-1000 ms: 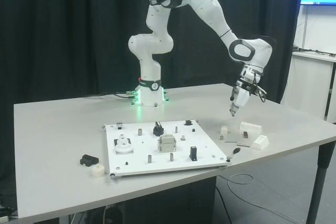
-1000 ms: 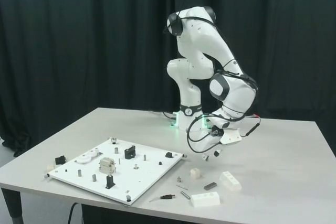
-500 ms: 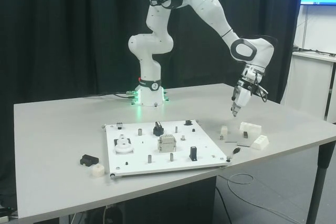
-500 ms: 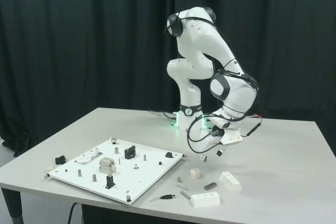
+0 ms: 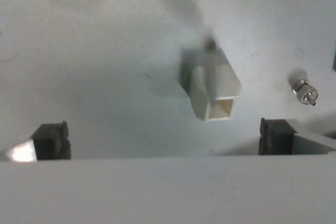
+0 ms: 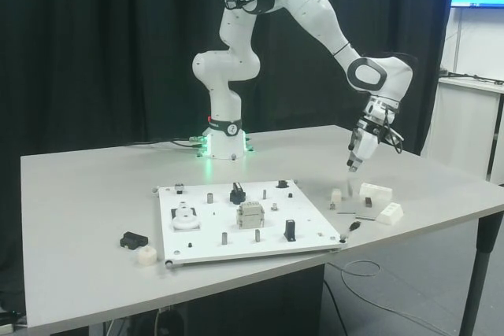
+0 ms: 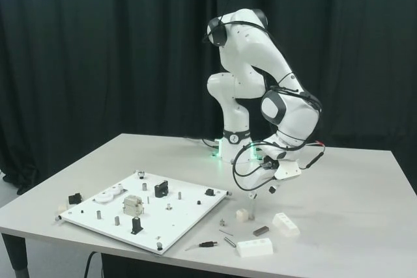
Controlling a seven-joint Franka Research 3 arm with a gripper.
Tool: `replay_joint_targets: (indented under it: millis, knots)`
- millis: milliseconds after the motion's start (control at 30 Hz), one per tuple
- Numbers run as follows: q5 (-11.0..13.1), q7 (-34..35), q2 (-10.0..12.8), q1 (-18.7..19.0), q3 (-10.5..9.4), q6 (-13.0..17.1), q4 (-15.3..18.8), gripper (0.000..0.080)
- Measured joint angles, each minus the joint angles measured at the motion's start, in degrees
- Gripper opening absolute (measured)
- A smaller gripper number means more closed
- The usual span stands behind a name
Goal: Place Ethernet.
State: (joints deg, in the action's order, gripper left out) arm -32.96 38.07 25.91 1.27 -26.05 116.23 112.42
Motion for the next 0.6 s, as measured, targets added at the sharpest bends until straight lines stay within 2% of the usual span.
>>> replay_joint_targets:
  millis: [600]
  knots:
    - [0.00, -1.07, 0.16, 0.00, 0.00, -1.11, -1.00, 0.0800]
